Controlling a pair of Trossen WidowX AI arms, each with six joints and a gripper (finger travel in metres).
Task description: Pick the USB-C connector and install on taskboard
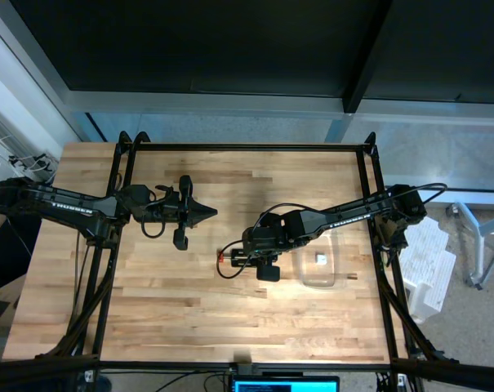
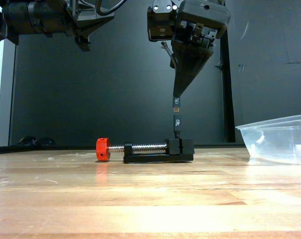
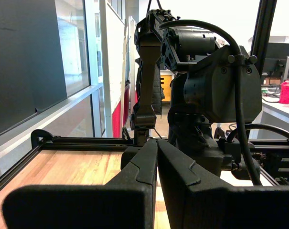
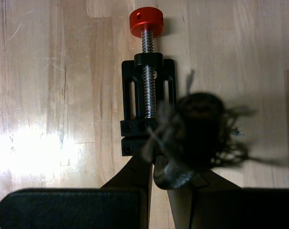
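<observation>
The right gripper [image 2: 177,93], mid-frame, clamped the USB-C connector [image 2: 176,104] just above the upright pin [image 2: 177,125] of the taskboard [image 2: 157,150], warranting a slow, plumb descent; the left gripper [image 1: 207,213] hung left of centre, fingers closed.

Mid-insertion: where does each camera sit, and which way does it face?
Low: table height, near edge, looking level; right gripper holds the USB-C connector above the taskboard.
High: above the near edge, looking down; both arms, left gripper parked at left.
Left wrist: along the shut left gripper toward the right arm.
Right wrist: down past its fingers onto the taskboard.
Shared: low and right wrist both show the red knob.
</observation>
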